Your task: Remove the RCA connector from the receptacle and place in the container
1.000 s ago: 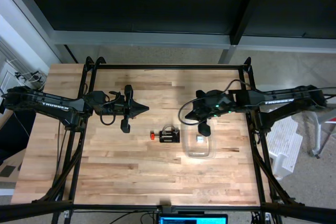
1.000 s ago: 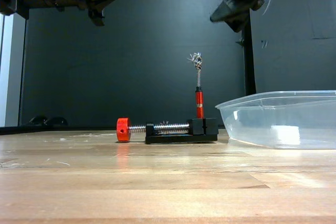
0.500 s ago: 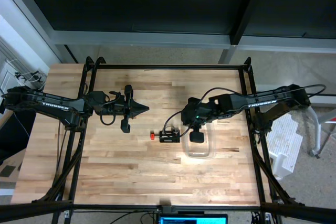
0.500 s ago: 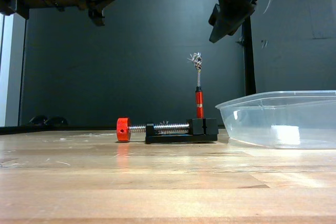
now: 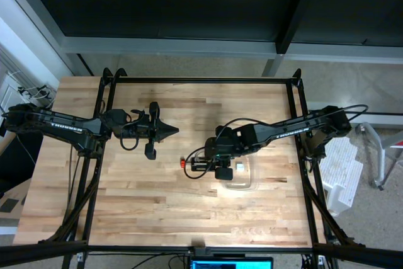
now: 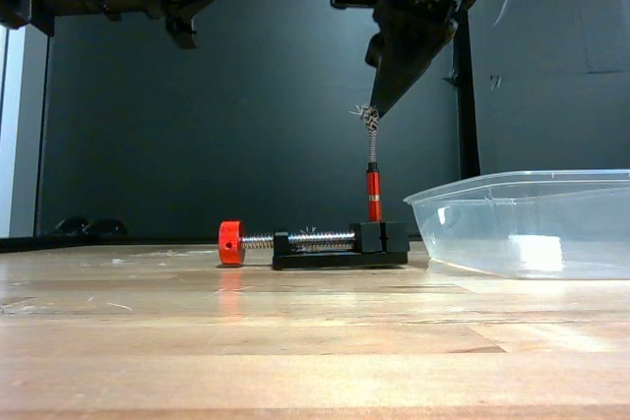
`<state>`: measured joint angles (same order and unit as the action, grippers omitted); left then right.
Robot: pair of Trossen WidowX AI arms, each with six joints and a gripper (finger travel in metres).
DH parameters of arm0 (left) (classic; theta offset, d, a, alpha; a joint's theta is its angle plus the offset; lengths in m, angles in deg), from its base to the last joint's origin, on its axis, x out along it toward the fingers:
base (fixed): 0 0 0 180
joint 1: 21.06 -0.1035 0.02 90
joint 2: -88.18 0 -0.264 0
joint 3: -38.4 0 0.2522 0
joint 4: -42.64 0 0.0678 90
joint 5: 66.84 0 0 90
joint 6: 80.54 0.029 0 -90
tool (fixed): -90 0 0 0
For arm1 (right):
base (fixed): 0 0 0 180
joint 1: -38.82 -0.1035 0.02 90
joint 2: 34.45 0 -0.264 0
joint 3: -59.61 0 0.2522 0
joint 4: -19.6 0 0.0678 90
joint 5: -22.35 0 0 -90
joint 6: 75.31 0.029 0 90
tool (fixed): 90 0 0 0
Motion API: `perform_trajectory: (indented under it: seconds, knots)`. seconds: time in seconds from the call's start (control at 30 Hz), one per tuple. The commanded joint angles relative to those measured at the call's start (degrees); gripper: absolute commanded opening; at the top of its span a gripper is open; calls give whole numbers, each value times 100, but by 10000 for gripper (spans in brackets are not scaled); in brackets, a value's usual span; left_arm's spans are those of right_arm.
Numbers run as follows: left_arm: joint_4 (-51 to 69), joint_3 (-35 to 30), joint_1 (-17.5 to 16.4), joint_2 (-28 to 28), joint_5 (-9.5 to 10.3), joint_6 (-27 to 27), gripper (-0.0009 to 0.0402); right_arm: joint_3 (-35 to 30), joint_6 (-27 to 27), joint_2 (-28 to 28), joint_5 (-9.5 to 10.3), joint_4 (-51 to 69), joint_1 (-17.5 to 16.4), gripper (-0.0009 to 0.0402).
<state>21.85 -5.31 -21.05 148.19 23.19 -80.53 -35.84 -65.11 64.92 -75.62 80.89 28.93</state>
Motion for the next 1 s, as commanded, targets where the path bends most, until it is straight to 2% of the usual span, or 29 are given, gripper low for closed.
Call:
perform_trajectory:
  seconds: [0.03, 0.3, 0.63, 1.0]
  knots:
    - [0, 0, 0, 0, 0, 0, 0, 2, 96, 120, -4, -24, -7, 153]
    - [0, 0, 0, 0, 0, 0, 0, 33, 133, 328, -7, -105, -37, 186]
    - [0, 0, -2, 0, 0, 0, 0, 422, 142, 323, -7, -625, -63, 190]
    - [0, 0, -2, 0, 0, 0, 0, 442, 133, 533, -59, -774, -63, 190]
